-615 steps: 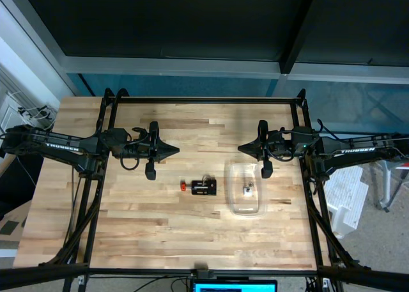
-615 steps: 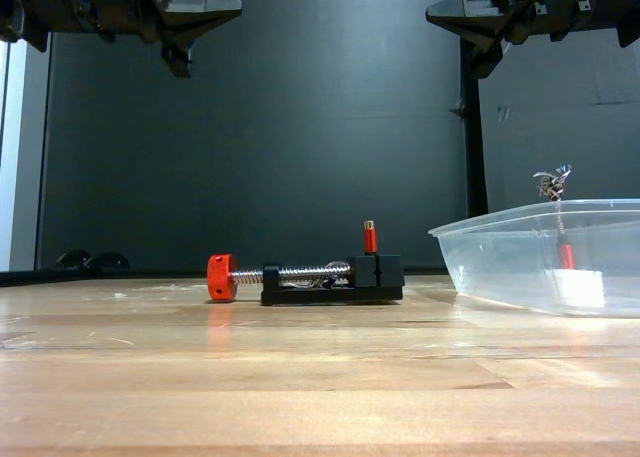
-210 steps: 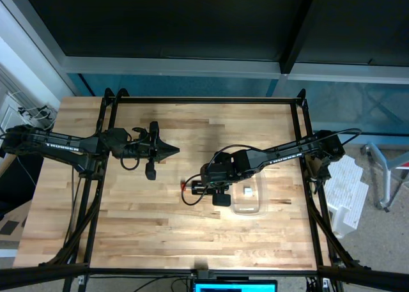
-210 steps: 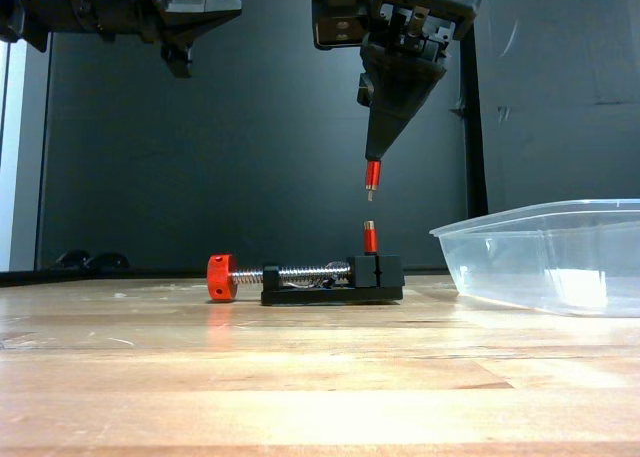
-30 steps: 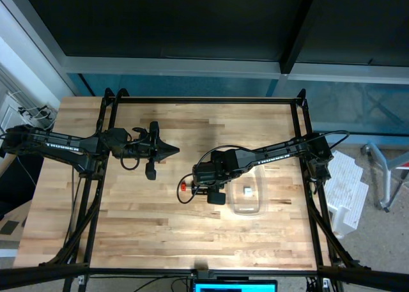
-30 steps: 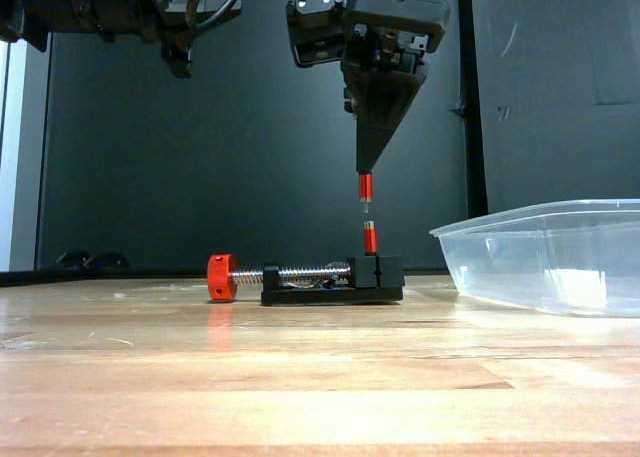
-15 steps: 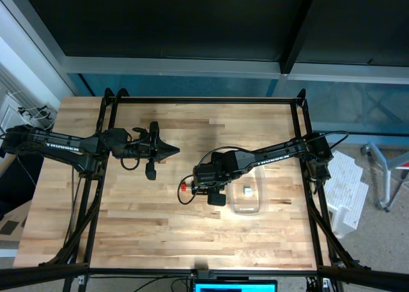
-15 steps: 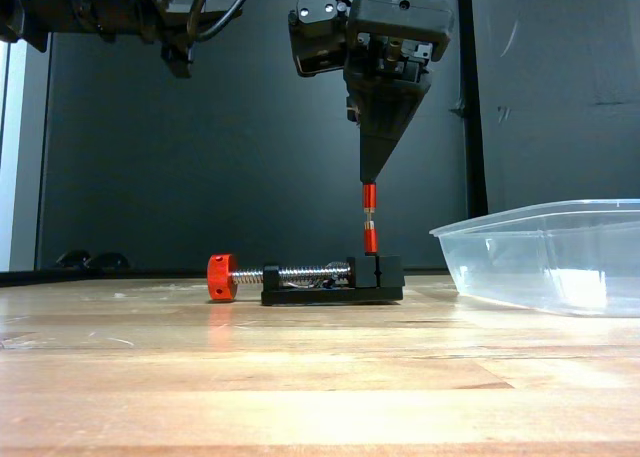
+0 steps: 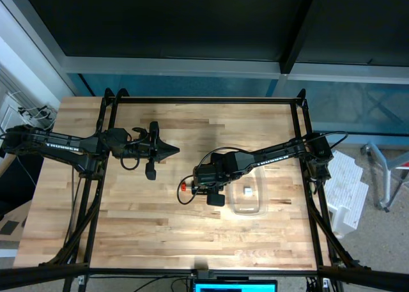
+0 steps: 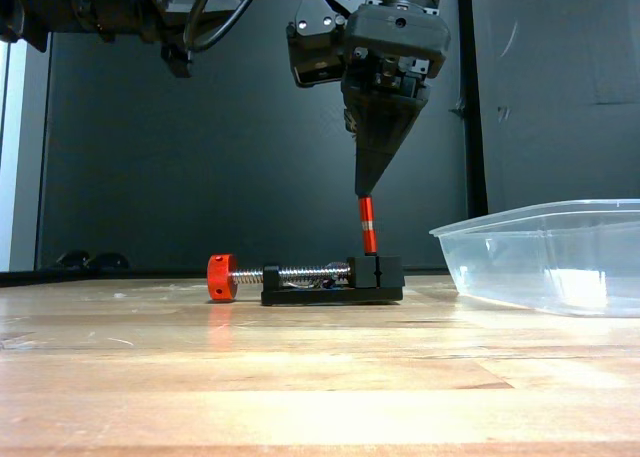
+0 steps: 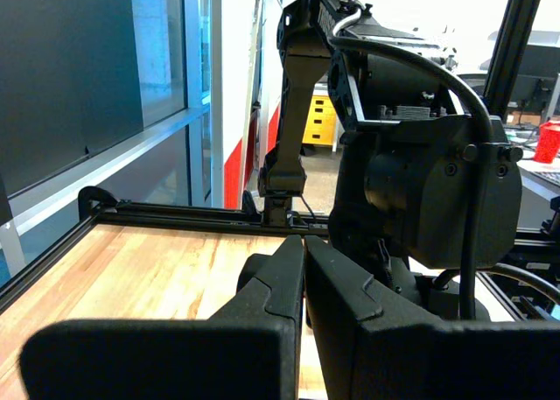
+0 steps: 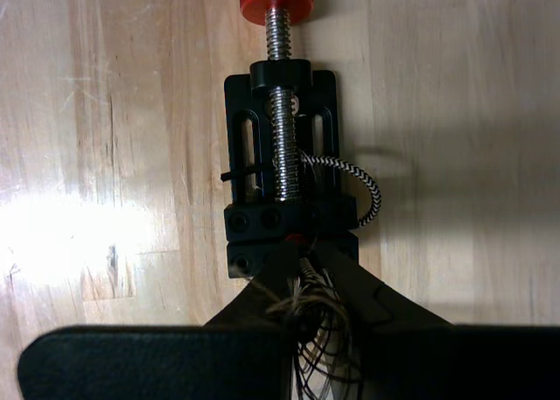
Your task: Pick the rca connector and install on the hub
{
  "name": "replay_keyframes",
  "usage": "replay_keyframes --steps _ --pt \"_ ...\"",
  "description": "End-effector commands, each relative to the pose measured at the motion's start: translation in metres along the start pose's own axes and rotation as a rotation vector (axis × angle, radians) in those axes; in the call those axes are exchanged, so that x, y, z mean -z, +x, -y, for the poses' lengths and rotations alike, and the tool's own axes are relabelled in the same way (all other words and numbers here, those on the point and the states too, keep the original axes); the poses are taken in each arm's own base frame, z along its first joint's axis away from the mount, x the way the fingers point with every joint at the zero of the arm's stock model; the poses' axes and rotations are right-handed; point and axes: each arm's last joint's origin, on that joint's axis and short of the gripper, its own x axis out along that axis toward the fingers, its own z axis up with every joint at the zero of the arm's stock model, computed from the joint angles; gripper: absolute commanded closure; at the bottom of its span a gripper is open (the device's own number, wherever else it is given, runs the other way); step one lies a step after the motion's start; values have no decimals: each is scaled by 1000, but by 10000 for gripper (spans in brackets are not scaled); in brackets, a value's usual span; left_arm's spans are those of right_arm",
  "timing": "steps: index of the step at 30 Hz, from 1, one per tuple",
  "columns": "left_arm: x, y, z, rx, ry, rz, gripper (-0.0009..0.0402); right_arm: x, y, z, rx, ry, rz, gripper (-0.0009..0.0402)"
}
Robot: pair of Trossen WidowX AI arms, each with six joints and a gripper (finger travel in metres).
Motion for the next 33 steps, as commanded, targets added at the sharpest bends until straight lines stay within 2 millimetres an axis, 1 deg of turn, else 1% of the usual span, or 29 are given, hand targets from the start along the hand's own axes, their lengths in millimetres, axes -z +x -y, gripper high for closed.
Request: replay_keyframes --steps 1,12,15,18,27,33 --pt "0 0 0 0 0 1 393 3 6 0 1 3 -9 393" --pt "0 0 0 0 0 1 393 3 5 0 0 4 -3 393" --pt "0 0 0 0 0 0 393 2 3 0 1 4 5 387" --pt "0 0 0 0 0 1 393 0 -1 0 3 4 17 363" --pt "0 0 0 0 0 1 393 1 -13 1 -3 8 42 265" --pt "0 0 0 0 0 0 393 6 -23 4 -8 -21 66 224"
